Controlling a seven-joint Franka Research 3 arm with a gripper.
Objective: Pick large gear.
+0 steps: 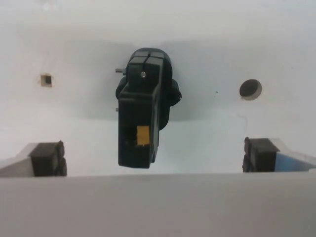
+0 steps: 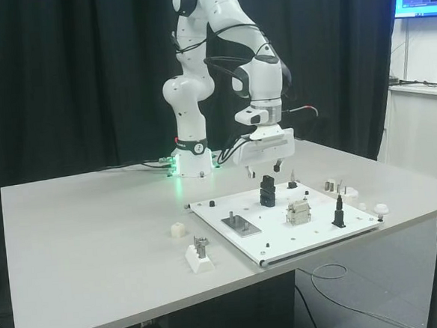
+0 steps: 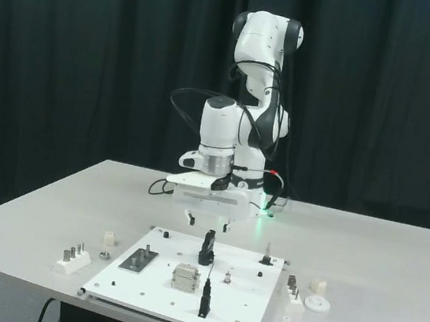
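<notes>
My gripper (image 1: 153,156) is open, its black fingertips spread wide on either side of an upright black part (image 1: 143,108). That part stands on the white board (image 2: 229,207), and the gripper (image 2: 265,170) hangs just above it without touching. From the second room view the gripper (image 3: 208,223) is directly over the same black part (image 3: 205,250). White gear wheels lie on the grey table beside the board, well away from the gripper; the widest one (image 3: 317,305) lies flat there. No gear shows in the wrist view.
The board also carries a grey metal plate (image 3: 138,259), a boxy connector (image 3: 184,276) and a slim black upright piece (image 3: 205,297). On the table nearby stand a white block with pins (image 3: 72,259) and a small white cube (image 3: 109,237). Another white wheel (image 2: 381,209) lies near the table edge.
</notes>
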